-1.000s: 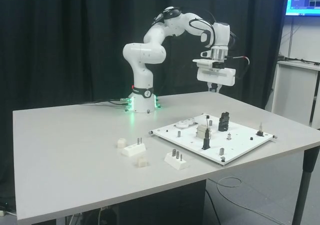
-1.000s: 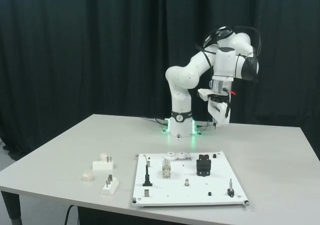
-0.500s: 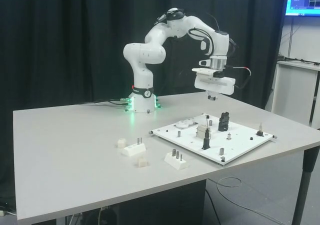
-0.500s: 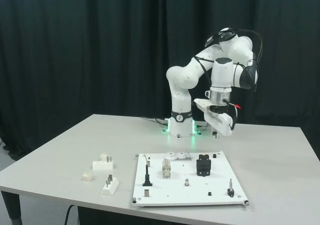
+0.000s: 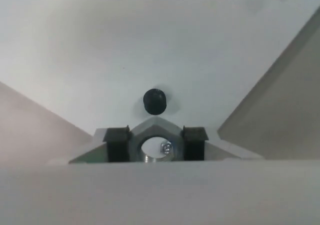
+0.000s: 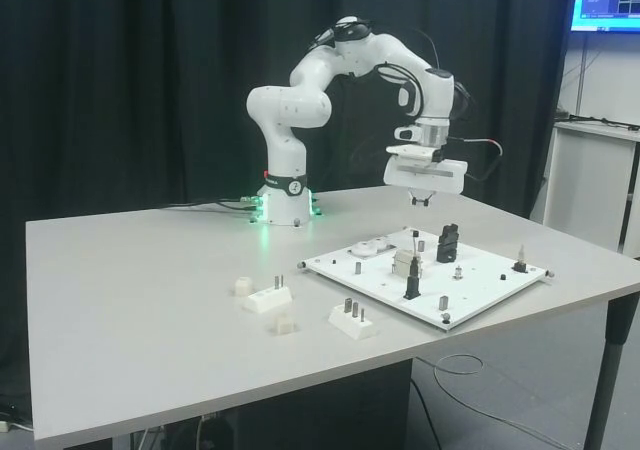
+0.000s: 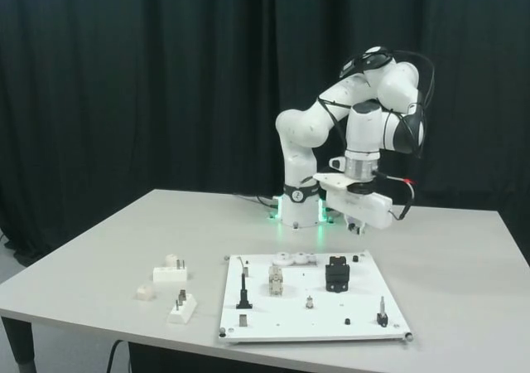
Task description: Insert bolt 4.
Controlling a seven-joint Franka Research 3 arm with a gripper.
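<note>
The bolt [image 5: 155, 127] shows only in the wrist view: a grey metal piece with angled faces and a round bore, wedged between the two black pads [image 5: 116, 144] of the gripper [image 5: 155, 144], which is clamped on it from both sides. Just beyond it in that view a small black round knob [image 5: 155, 100] stands on the white board [image 5: 150, 45], with grey table [image 5: 280, 110] showing past two of the board's edges. The room views cannot resolve the bolt. They show instead that the gripper [image 6: 421, 200] hangs in the air, pointing down, above the far edge of the board [image 6: 480, 282], right of centre in the first room view. In the second room view the gripper [image 7: 358, 228] sits just above the board's [image 7: 364, 322] upper right corner, the white arm [image 7: 306, 128] arching over it from its green-lit base. Three small white stands [image 7: 170, 271] rest on the table [image 7: 99, 257] at lower left, well apart from the board.
</note>
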